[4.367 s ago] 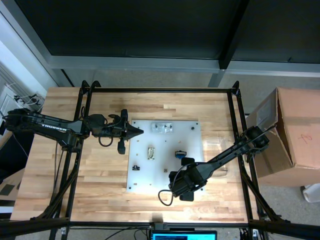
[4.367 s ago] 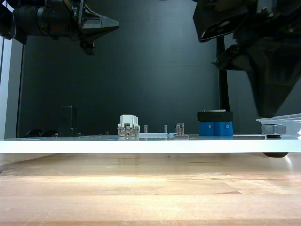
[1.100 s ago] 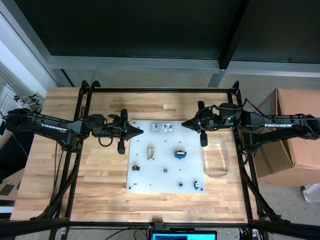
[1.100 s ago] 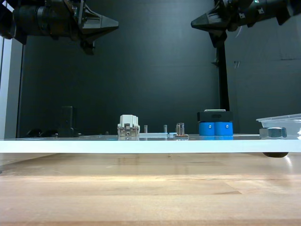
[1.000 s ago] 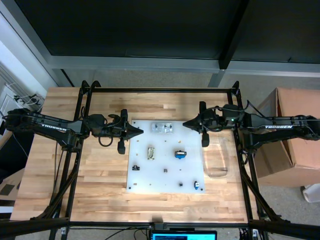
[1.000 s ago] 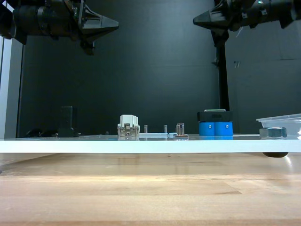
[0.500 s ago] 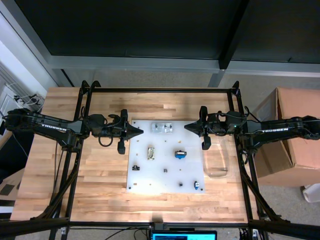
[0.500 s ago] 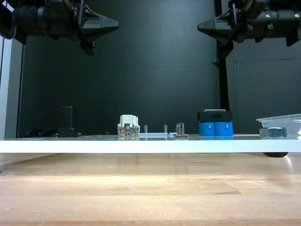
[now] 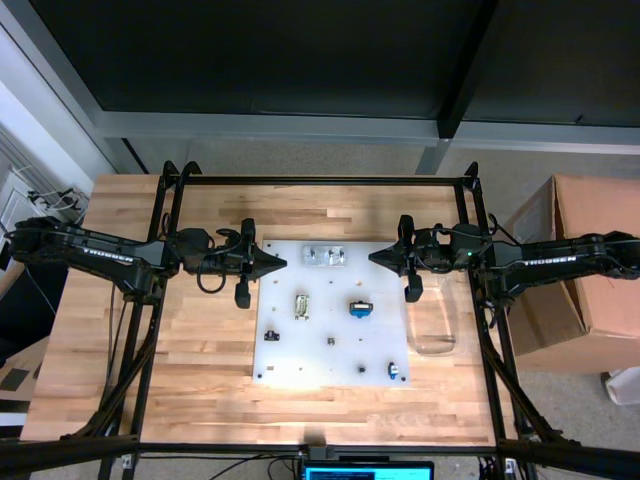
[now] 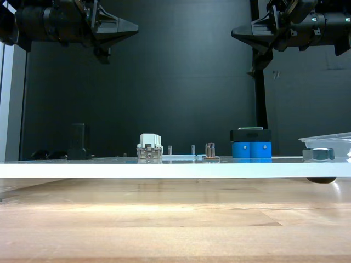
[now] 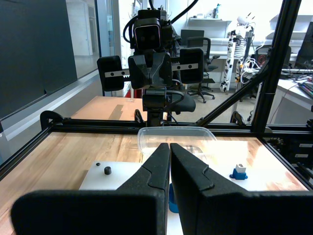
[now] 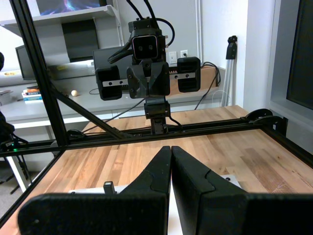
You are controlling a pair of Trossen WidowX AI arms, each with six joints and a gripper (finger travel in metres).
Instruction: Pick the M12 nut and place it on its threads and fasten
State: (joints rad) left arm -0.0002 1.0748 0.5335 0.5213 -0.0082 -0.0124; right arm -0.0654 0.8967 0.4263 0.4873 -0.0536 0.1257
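Observation:
The small silver nut [image 10: 318,154] sits on its stud at the board's near right edge, low against the board so no ribs show; from above the nut [image 9: 394,371] lies on the white board [image 9: 300,350], outside the clear tray [image 9: 432,318]. Neither gripper touches it. My right gripper [image 9: 371,257] hovers high over the board's far right part, shut with nothing in it, its fingers [image 12: 161,171] pressed together. High at the board's far left hangs my left gripper [image 9: 284,263], also shut and holding nothing, fingers [image 11: 159,166] touching. Both grippers point toward each other.
A blue block [image 9: 360,308], a grey-white connector [image 9: 301,305] and small posts stand mid-board. The clear tray lies right of the board with nothing visible inside. A black frame [image 9: 320,181] rims the wooden table. A cardboard box [image 9: 585,270] stands at the far right.
The right arm has left the stud, risen and swung back to the far right, then drifted slightly right. The nut stays on the stud, lower than 4.4 s ago. The left arm is unchanged.

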